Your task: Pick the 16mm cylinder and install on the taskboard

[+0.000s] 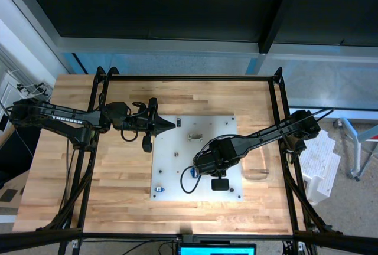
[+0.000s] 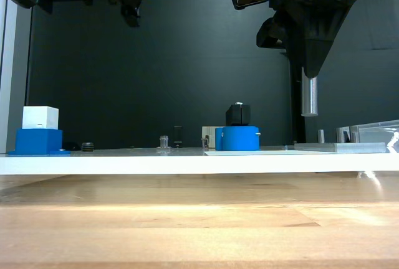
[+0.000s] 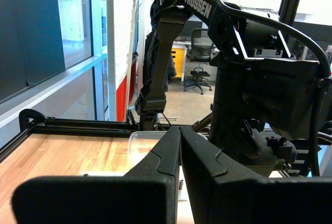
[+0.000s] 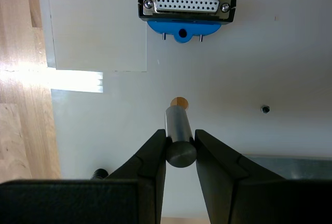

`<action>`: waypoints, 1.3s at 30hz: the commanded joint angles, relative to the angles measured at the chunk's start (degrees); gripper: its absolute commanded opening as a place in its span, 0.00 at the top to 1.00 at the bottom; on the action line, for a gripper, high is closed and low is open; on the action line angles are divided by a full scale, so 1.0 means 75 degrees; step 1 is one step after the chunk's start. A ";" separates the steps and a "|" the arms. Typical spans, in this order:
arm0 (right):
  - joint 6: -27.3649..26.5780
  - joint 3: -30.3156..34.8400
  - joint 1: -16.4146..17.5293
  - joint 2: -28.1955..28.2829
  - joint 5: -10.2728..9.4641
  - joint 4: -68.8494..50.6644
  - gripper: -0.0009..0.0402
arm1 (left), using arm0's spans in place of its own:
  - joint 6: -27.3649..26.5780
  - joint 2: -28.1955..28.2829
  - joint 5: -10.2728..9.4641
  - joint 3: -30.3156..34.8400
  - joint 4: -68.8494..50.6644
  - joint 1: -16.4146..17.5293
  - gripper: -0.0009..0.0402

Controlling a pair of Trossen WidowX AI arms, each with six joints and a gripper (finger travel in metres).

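Right gripper (image 4: 180, 140): clamped on the metal cylinder (image 4: 179, 130), one finger on each side. It hangs over the white board (image 4: 290, 68), just toward 4 o'clock from the board's middle in the high view.
Left gripper (image 3: 180, 137): fingers pressed together with nothing between them. It hovers at the board's 10 o'clock edge.
Hidden: from above, the right arm covers the cylinder. The low view cuts off the upper parts of both arms. A small tan spot (image 4: 179, 101) just past the cylinder's far end is too small to identify.
Cylinder axis: upright, with the long axis vertical and the lower end pointing at the board. Most of its length shows below the fingertips.
Room: the low view shows a clear gap between the lower end and the board. The blue round block (image 2: 240, 138) is well apart at 9 o'clock. The clear tray (image 2: 368, 137) is near at 3 o'clock. The blue-mounted pin connector (image 4: 187, 7) lies apart from the cylinder, beyond the tan spot.
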 commanded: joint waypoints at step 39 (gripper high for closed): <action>0.0003 -0.0143 0.0006 -0.0003 0.0009 0.0187 0.95 | 0.0003 0.0000 0.0003 0.0003 0.0000 0.0003 0.98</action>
